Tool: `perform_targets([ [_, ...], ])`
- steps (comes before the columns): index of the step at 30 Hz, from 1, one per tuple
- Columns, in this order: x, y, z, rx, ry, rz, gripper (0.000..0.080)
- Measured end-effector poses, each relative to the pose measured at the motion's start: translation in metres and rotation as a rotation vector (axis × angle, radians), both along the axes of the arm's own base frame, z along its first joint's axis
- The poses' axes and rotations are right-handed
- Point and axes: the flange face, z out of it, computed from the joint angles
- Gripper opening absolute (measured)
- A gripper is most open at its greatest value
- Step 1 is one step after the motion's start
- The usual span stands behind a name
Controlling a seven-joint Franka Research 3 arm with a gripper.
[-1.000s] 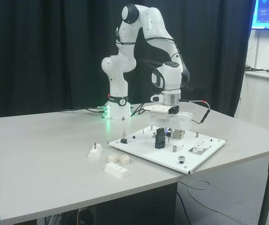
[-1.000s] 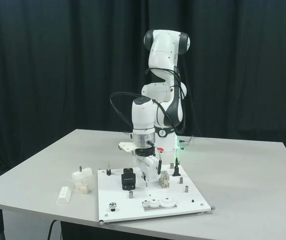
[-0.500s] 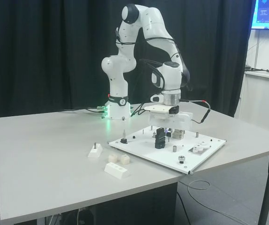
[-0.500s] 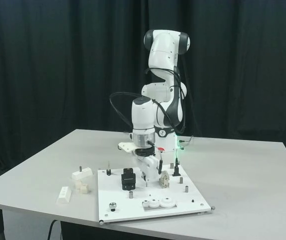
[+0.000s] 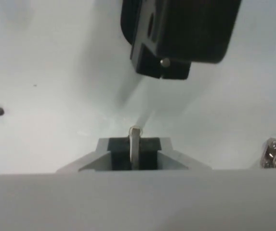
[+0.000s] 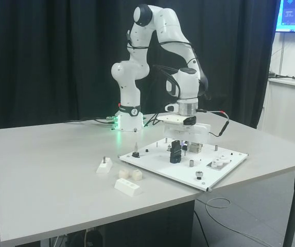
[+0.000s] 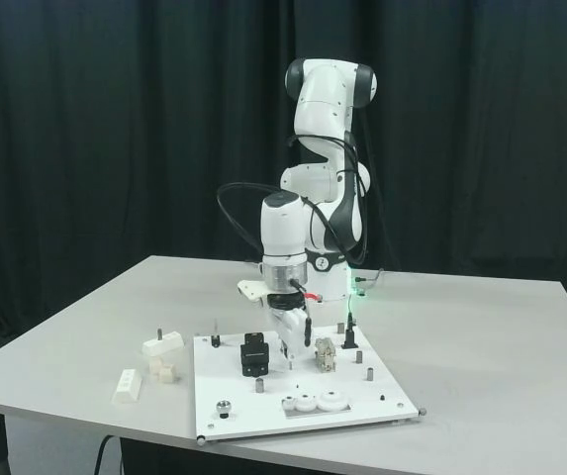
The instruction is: Insert square peg 1.
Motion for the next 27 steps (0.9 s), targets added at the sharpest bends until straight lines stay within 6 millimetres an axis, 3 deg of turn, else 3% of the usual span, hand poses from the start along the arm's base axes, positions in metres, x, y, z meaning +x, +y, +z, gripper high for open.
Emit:
perform_targets([
  [27,-0.0006,0.0027,-0.0088,-0.01,0.001,-0.058,0.0033],
])
